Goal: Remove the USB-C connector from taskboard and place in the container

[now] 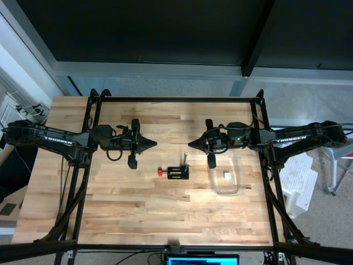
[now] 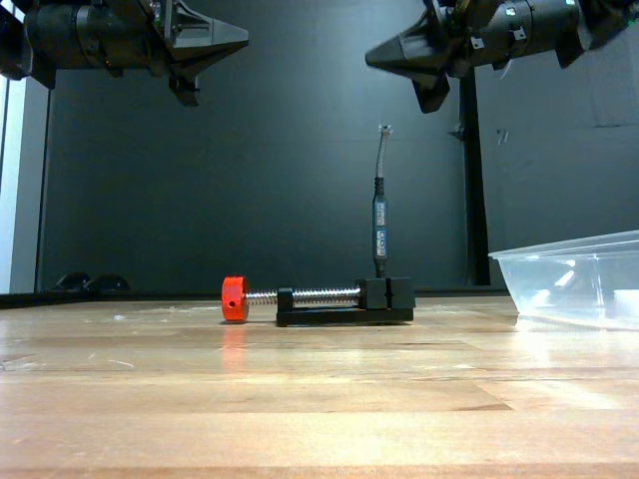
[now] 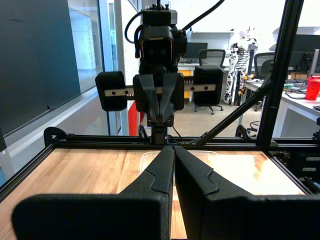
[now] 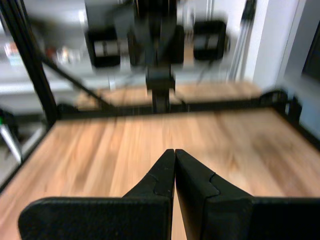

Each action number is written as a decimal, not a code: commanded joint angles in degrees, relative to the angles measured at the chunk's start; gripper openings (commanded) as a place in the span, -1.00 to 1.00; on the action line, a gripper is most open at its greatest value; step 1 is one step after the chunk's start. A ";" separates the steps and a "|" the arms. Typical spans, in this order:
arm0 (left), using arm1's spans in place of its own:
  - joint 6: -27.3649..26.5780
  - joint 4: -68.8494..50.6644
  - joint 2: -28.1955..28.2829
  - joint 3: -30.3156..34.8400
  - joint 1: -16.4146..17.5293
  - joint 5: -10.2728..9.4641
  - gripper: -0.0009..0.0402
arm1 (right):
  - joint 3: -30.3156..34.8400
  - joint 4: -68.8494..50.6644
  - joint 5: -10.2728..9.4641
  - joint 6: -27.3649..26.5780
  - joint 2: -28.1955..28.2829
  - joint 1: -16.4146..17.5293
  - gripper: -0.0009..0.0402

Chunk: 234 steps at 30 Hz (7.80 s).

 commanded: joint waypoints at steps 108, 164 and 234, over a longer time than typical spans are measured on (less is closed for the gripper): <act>0.00 0.02 0.02 0.00 0.00 0.02 -0.96 | 37.97 -55.80 6.62 1.29 36.70 8.81 -0.94; 0.00 0.07 0.00 0.00 0.00 0.02 -0.96 | 37.35 -59.74 6.60 1.73 29.86 9.07 -0.96; 0.00 0.02 0.02 0.00 0.00 0.02 -0.96 | 3.28 -64.92 6.69 3.48 1.40 10.67 -0.38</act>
